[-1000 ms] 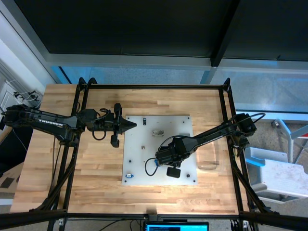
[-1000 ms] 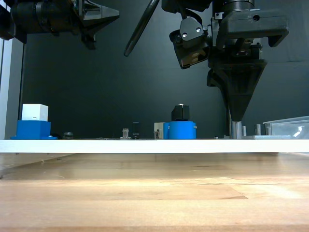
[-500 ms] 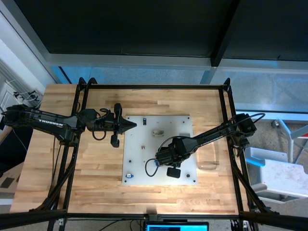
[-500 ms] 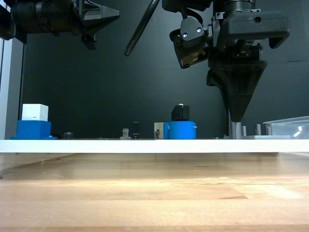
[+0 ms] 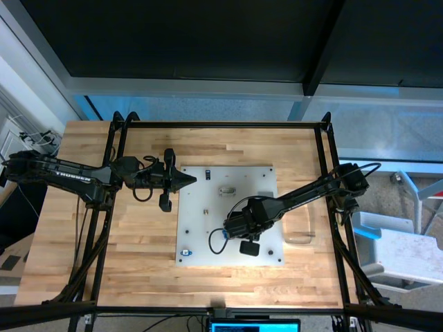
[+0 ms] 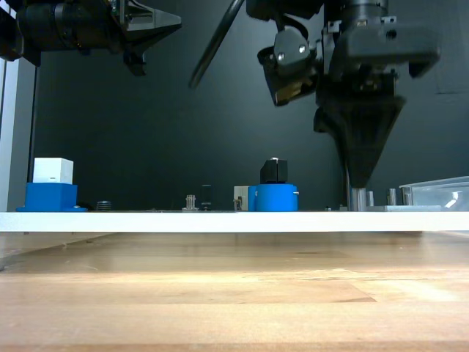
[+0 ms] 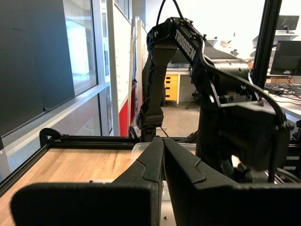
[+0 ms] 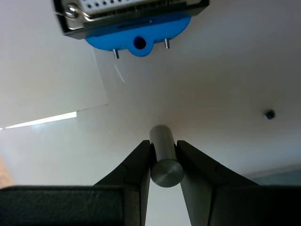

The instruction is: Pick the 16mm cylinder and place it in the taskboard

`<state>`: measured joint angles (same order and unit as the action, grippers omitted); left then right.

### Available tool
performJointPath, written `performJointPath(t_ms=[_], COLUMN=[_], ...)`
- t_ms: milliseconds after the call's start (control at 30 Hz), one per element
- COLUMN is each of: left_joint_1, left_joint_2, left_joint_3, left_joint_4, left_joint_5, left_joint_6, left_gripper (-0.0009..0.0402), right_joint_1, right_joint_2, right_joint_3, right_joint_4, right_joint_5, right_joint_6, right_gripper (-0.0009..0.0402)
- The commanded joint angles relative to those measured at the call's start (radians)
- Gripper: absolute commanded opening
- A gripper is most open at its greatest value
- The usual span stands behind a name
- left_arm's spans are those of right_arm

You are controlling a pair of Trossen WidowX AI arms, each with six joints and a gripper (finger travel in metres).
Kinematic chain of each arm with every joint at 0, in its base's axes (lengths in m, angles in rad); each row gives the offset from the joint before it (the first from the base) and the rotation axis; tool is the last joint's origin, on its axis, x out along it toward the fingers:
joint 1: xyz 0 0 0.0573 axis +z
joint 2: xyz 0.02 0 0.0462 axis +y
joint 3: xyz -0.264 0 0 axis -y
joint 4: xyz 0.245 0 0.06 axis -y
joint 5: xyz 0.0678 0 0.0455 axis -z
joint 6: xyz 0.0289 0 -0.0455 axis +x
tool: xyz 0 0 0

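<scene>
My right gripper (image 8: 163, 151) is shut on the 16mm cylinder (image 8: 164, 160), a short grey metal peg held upright between its fingers. The peg's lower end meets the white taskboard (image 8: 225, 70). In the low view the cylinder (image 6: 357, 199) stands on the taskboard (image 6: 220, 221) under the right gripper (image 6: 359, 182), right of the blue round fitting (image 6: 275, 196). From above, the right gripper (image 5: 233, 227) hides the peg over the taskboard (image 5: 201, 235). My left gripper (image 5: 190, 179) hangs shut and empty above the board's left edge, as the low view (image 6: 163, 26) and its own view (image 7: 163, 143) also show.
A blue connector (image 8: 136, 28) lies just beyond the peg. A blue base with a white cube (image 6: 51, 187) stands at the board's near left corner. A clear tray (image 5: 299, 225) sits by the board's right edge. Small pegs (image 6: 390, 196) rise right of the cylinder.
The right gripper with the cylinder has shifted only very slightly over the board. The left arm has not moved.
</scene>
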<state>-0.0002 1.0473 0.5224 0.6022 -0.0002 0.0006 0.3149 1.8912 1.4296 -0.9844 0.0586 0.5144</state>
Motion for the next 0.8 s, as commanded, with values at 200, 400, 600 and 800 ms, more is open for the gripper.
performJointPath(t_ms=[200, 400, 600, 800], left_joint_1=[0.000, 0.000, 0.000, 0.000], left_joint_2=[0.000, 0.000, 0.000, 0.000], left_joint_3=[0.000, 0.000, 0.000, 0.000], left_joint_4=[0.000, 0.000, 0.000, 0.000], left_joint_5=[0.000, 0.000, 0.000, 0.000], left_joint_6=[0.000, 0.000, 0.000, 0.000], left_gripper=[0.0000, 0.0000, 0.0000, 0.0000], right_joint_1=[0.000, 0.000, 0.000, 0.000], right_joint_2=[0.017, 0.020, 0.020, 0.020], right_joint_3=[-0.002, -0.002, -0.002, -0.002], right_joint_4=[0.004, 0.008, 0.009, 0.010], right_joint_5=[-0.007, -0.006, -0.007, -0.007], right_joint_6=[0.000, 0.000, 0.000, -0.008], right_gripper=[0.0039, 0.0039, 0.0039, 0.0040])
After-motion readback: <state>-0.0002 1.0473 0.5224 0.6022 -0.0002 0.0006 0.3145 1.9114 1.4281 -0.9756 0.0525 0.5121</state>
